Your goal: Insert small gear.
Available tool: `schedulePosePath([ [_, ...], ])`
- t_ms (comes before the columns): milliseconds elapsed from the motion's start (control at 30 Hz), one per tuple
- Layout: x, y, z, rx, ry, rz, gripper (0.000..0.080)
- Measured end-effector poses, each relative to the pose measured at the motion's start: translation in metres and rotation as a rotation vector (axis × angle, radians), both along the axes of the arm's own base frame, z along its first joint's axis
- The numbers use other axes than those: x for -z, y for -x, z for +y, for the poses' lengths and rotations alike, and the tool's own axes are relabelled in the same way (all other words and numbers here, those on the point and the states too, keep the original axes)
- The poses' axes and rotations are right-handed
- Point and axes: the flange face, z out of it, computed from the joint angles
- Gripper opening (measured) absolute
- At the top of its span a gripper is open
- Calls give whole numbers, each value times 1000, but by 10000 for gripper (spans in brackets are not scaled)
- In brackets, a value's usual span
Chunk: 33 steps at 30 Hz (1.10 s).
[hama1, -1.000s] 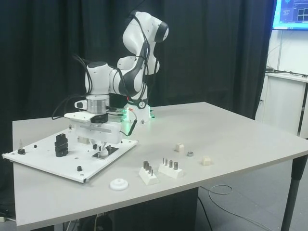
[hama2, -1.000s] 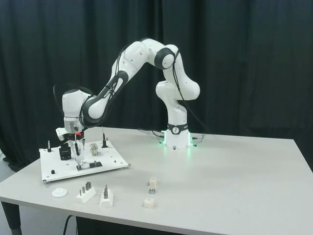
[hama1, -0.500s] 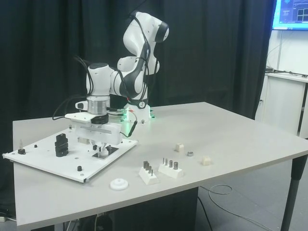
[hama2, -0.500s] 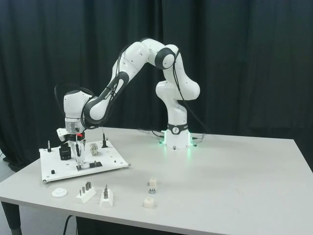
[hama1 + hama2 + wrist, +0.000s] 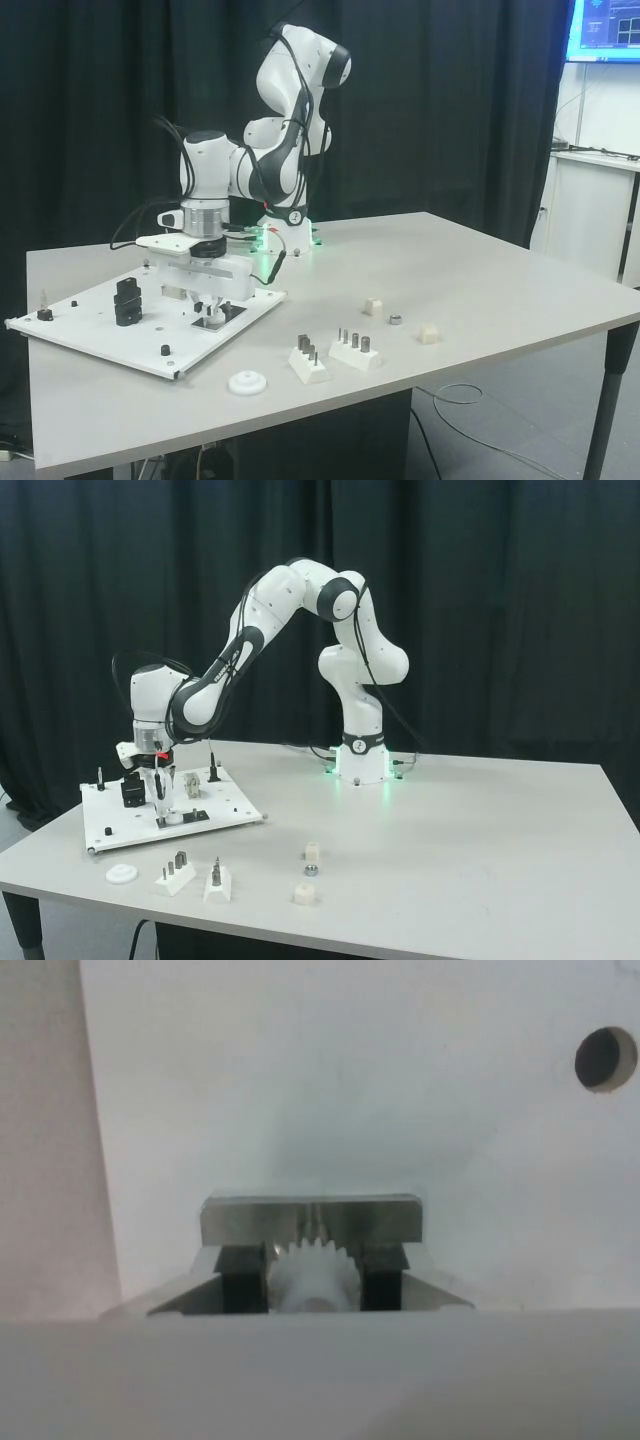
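In the wrist view a small white gear (image 5: 315,1270) sits between the two black fingers of my gripper (image 5: 313,1285), which is shut on it. Just beyond it lies a grey metal plate (image 5: 310,1222) on the white board (image 5: 300,1080). In the first room view the gripper (image 5: 211,305) hangs low over the black plate (image 5: 218,319) near the right edge of the white board (image 5: 100,335). The second room view shows the gripper (image 5: 160,802) in the same spot on the board (image 5: 120,828). Whether the gear touches the plate is hidden.
A black part (image 5: 126,302) and small pegs stand on the board. On the grey table lie a larger white gear (image 5: 246,382), two white peg blocks (image 5: 309,362) (image 5: 356,351), two small cubes (image 5: 373,306) (image 5: 429,333) and a nut (image 5: 396,320). A dark hole (image 5: 604,1057) marks the board.
The wrist and gripper have shifted very slightly to the right over the board. The loose parts on the table have not moved.
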Motion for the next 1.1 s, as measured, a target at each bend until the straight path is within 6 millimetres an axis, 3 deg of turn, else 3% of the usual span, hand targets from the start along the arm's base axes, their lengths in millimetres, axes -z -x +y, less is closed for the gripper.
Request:
schedulePosePath([
  [1100,1,-1,-1,-10,28,-16,196],
])
